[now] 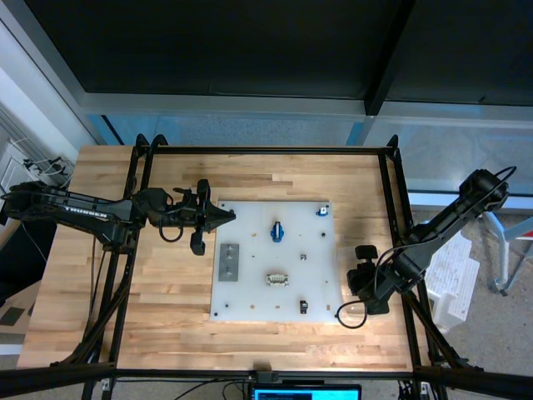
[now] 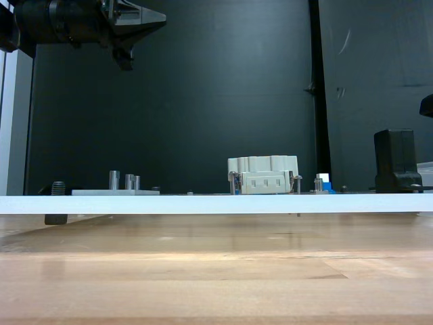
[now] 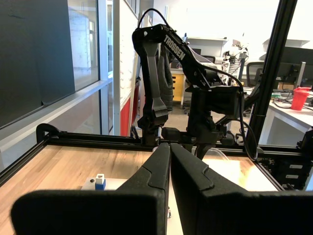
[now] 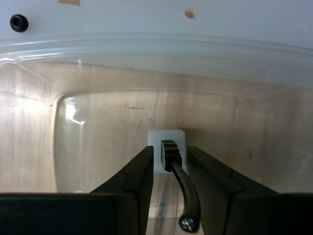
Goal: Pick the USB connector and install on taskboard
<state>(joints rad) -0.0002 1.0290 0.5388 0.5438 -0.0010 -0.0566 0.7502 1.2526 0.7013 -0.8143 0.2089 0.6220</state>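
The USB connector (image 4: 169,148) is a tiny dark plug with a black cable, seated in a small white block inside a clear tray (image 4: 98,127). My right gripper (image 4: 169,152) is low over the tray, just off the right edge of the taskboard (image 1: 250,292). It is open, with one finger on each side of the plug and a sliver of gap on both sides. My left gripper (image 1: 223,215) hangs shut and empty, high above the taskboard's far left corner, and shows again from table height (image 2: 154,17).
On the white taskboard stand a grey block (image 1: 228,261), a blue part (image 1: 277,232), a beige connector (image 1: 277,280) and a black socket (image 1: 304,307). A black frame rail (image 1: 391,208) runs along the right side. Bare wood lies in front of the board.
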